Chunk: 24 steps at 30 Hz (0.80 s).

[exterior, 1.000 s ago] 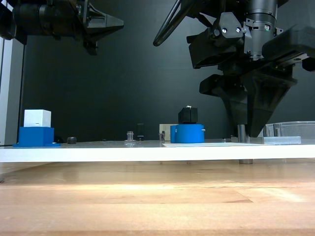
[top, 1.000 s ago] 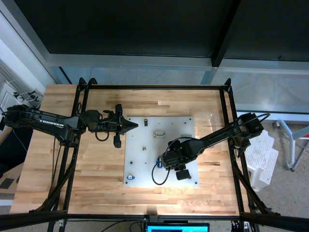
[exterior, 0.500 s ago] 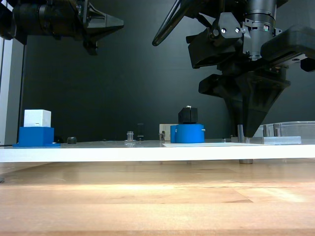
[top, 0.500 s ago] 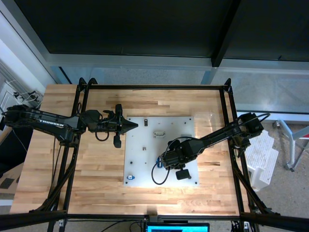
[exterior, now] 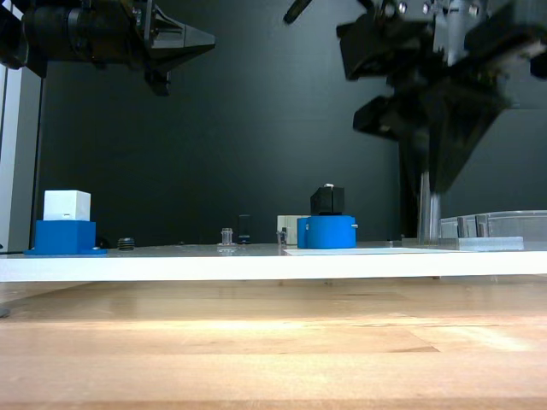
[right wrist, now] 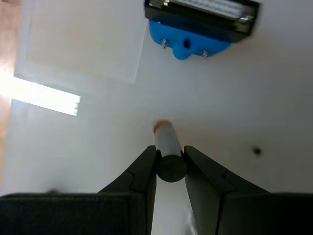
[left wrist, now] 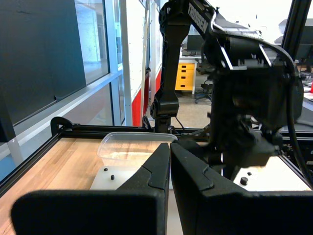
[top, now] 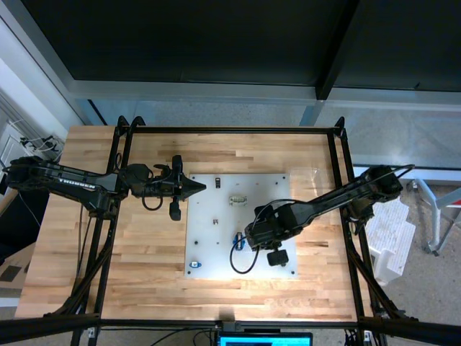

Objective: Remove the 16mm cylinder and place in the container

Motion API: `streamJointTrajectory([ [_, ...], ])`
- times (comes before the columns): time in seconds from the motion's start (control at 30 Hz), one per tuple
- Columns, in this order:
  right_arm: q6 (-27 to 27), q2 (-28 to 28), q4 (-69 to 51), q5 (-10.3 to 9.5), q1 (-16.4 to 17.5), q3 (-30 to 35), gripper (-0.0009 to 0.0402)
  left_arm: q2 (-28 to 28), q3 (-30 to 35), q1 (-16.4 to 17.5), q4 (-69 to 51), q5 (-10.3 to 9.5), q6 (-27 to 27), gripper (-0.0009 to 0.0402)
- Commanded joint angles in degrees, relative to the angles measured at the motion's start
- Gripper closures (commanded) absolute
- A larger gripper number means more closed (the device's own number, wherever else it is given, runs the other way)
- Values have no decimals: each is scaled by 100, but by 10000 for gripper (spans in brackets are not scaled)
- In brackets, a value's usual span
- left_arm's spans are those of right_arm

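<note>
Now right tool [right wrist: 169,152] grips 16mm cylinder [right wrist: 167,139] over board [top: 209,245]; left tool [top: 199,187] aloft.

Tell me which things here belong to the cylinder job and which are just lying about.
Job: 16mm cylinder, gripped upright by the right hand over the white board; container, near the board's far right corner.
Lying about: blue knob; white cube on blue block; left hand, shut, parked high at the board's left edge.
</note>
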Motion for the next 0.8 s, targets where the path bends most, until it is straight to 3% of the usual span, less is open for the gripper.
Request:
streamJointTrajectory([
  [0.03, 4, -155, -175, 7, -2, 90, 389, 0, 2, 0, 2, 0, 2, 393],
  [0.33, 0, -575, -610, 4, -81, 339, 389, 0, 2, 2, 2, -2, 2, 393],
  [0.8, -83, -1141, -686, -4, -518, 337, 389, 0, 2, 2, 2, 0, 2, 393],
])
